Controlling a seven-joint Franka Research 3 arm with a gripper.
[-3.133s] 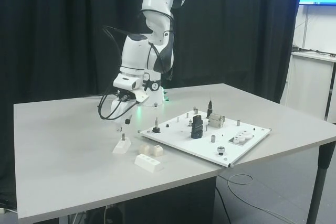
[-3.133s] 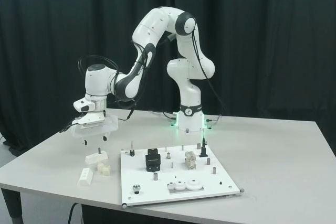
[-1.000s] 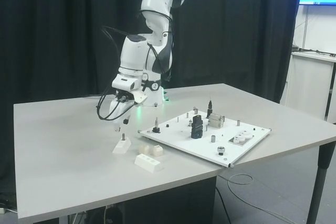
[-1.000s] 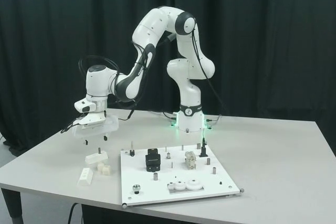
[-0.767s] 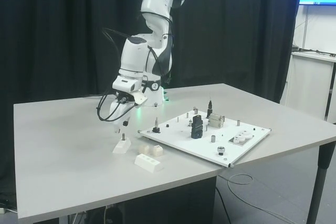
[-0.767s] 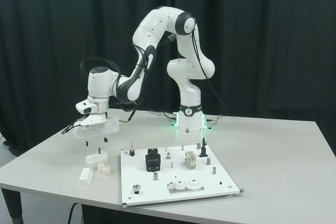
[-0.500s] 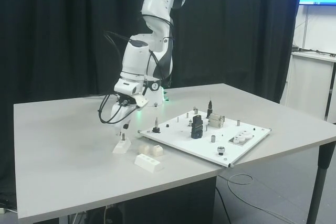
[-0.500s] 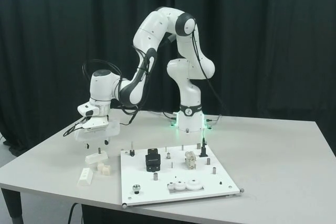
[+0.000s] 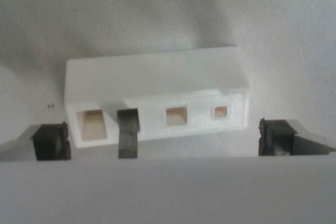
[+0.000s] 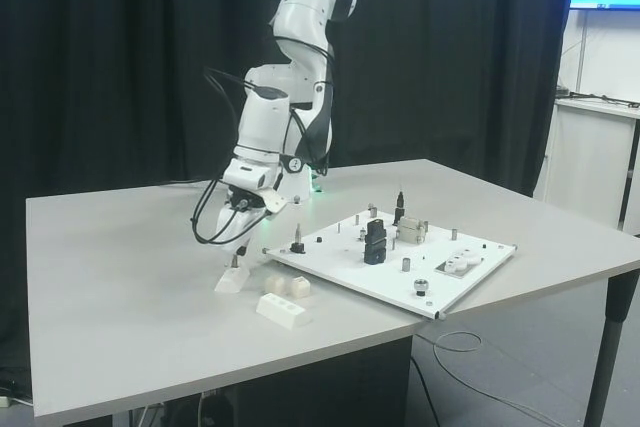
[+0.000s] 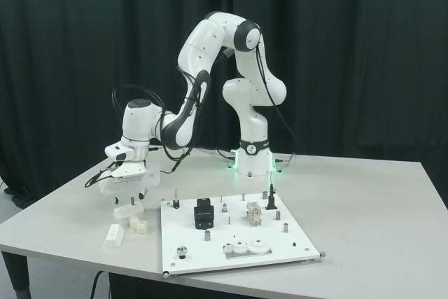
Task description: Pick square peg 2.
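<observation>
Square peg 2 is a short dark grey peg [image 9: 127,132] standing upright in a white holder block [image 9: 157,93] that has several square holes; the other holes show no peg. The holder [image 10: 232,280] lies on the grey table, just off the white board's corner. My gripper [image 9: 163,140] hangs right above it, open, one finger [image 9: 51,141] past one end of the holder and the other finger [image 9: 275,137] past the other end. The peg sits between them, closer to the first finger. The room views show my gripper [image 10: 238,247] [image 11: 129,194] low over the holder [image 11: 129,210].
A white assembly board [image 10: 470,282] [image 11: 210,260] with several small black and grey parts lies beside the holder. Two more white blocks, a long one [image 10: 281,309] [image 11: 114,235] and a short one [image 10: 285,285] [image 11: 139,226], sit in front of the holder. Black curtains hang behind the grey table [image 10: 120,287].
The arm has bent down and my gripper has dropped from well above the holder to just over it, drifting a little toward the board. The holder and peg have not moved.
</observation>
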